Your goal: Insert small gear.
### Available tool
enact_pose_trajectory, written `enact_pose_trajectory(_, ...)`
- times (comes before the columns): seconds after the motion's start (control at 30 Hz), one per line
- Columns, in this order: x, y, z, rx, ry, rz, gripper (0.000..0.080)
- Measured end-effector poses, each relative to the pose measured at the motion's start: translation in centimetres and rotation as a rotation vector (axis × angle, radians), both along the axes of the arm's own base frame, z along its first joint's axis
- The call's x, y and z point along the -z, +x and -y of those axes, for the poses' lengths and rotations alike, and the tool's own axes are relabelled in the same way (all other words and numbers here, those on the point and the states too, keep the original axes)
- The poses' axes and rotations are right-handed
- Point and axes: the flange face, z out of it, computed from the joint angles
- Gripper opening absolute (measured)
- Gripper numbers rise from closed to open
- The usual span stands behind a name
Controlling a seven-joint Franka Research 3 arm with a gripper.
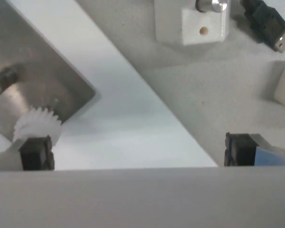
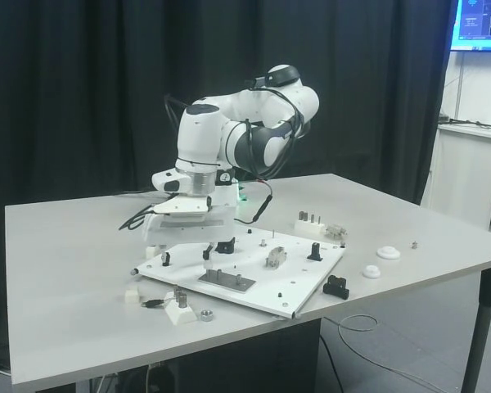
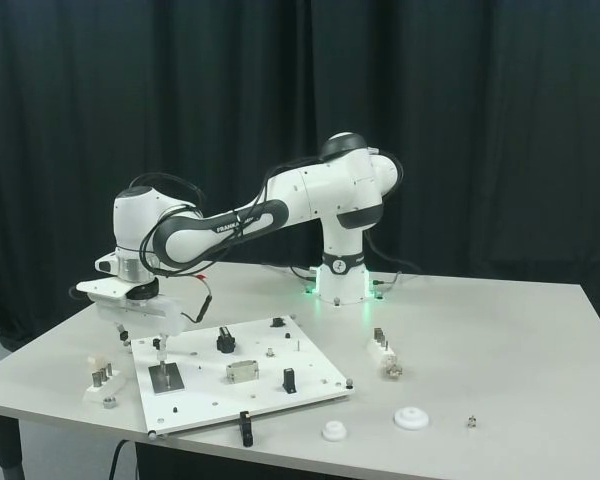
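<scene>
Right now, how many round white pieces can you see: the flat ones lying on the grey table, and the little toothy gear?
Flat round white discs lying on the grey table: 2
Small white toothed plastic gear: 1
Total: 3

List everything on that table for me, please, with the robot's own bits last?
Small gear: one, white, beside one fingertip, over the metal plate.
Metal plate: one, grey, on the board.
Board: one, white, on the table, carrying small black fixtures.
Block with pegs: one, white, beside the board.
Round discs: two, white, near the table's front edge.
Cable plug: one, black, on the table.
Table: one, grey.
Arm: one, white.
Gripper: one, black fingertips, open.
</scene>
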Motion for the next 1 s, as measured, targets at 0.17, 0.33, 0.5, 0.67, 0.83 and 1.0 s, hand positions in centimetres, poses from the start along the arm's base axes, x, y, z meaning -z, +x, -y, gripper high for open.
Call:
enact_pose_trajectory(0.17, -0.03, 0.07, -0.03, -0.008, -0.002, 0.001, 0.0800)
enact_pose_trajectory(0.33, -0.03, 0.25, -0.08, -0.014, -0.006, 0.006, 0.0800)
enact_pose_trajectory(0.5, -0.04, 0.46, -0.11, -0.019, -0.013, 0.013, 0.0800)
enact_pose_trajectory(0.67, -0.05, 0.63, -0.13, -0.024, -0.020, 0.017, 0.0800)
enact_pose_trajectory(0.83, -0.08, 0.70, -0.12, -0.029, -0.025, 0.019, 0.0800)
enact_pose_trajectory(1.0, -0.09, 0.70, -0.05, -0.033, -0.028, 0.020, 0.0800)
